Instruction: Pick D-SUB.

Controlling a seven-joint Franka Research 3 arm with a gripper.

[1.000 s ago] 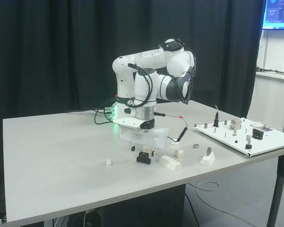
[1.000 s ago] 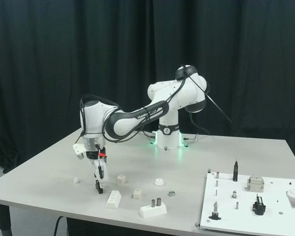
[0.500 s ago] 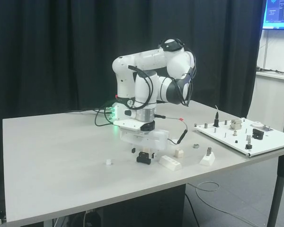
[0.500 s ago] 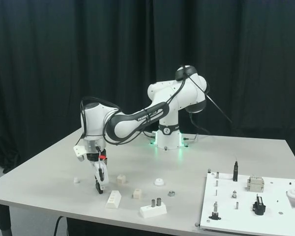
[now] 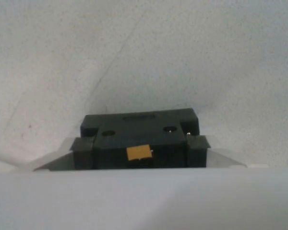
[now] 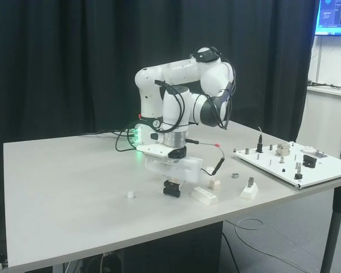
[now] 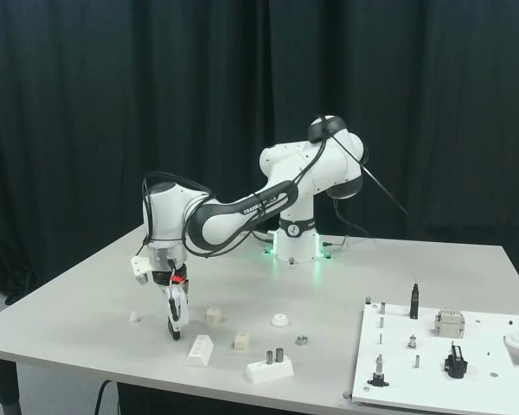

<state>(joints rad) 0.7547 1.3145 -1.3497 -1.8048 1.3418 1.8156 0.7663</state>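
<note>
The D-SUB (image 5: 139,125) is a black connector block with two small holes on its face. It sits between the two black fingers (image 5: 84,152) of my gripper (image 5: 140,146), which is shut on it. In the first room view the gripper (image 6: 171,191) holds the black D-SUB (image 6: 171,188) just above the grey table (image 6: 74,187), near its front edge. In the second room view the gripper (image 7: 175,329) hangs straight down from the white arm (image 7: 233,212), and the D-SUB is too small to make out there.
A long white block (image 6: 204,195) lies right beside the gripper, with a small white cube (image 6: 215,183) and a white holder (image 6: 249,190) further along. A small white cap (image 6: 130,194) lies on the other side. A white board (image 6: 324,169) with mounted parts lies far right.
The gripper has risen a little with the D-SUB in it and shifted slightly toward the arm's base. The loose white parts have not moved.
</note>
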